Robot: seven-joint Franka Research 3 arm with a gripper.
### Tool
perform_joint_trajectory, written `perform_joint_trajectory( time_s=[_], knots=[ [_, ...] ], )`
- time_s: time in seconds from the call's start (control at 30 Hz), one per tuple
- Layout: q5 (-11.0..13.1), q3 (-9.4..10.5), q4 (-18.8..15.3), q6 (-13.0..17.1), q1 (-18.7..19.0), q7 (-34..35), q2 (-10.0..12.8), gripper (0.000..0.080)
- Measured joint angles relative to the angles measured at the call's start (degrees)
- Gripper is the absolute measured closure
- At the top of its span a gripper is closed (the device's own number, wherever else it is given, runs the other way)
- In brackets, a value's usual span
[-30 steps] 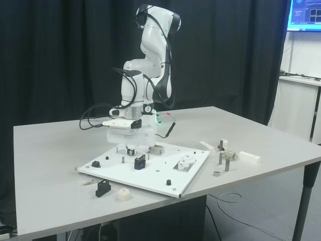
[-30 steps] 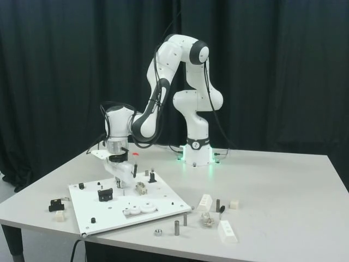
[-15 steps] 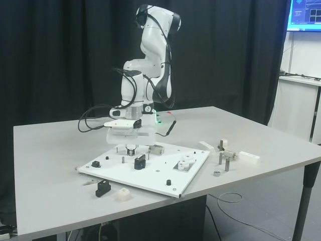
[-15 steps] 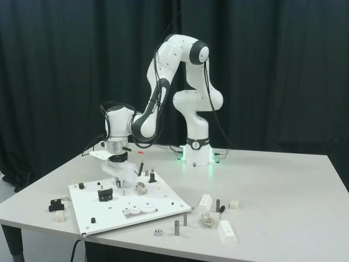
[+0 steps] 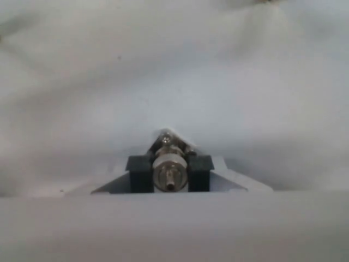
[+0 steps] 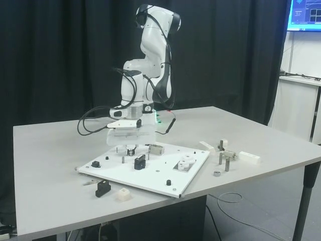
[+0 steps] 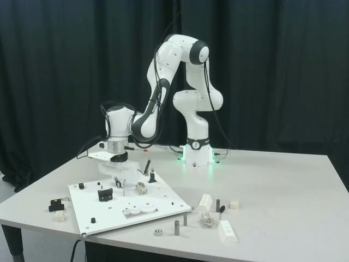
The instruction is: Remove BNC.
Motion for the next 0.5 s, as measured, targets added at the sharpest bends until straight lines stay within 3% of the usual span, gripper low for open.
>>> perform_joint_trajectory(
  time_s=[0.5],
  knots=[
    [0.0, -0.06, -0.4, 0.8, 0.0, -15.2, -0.2, 0.0671]
  ],
)
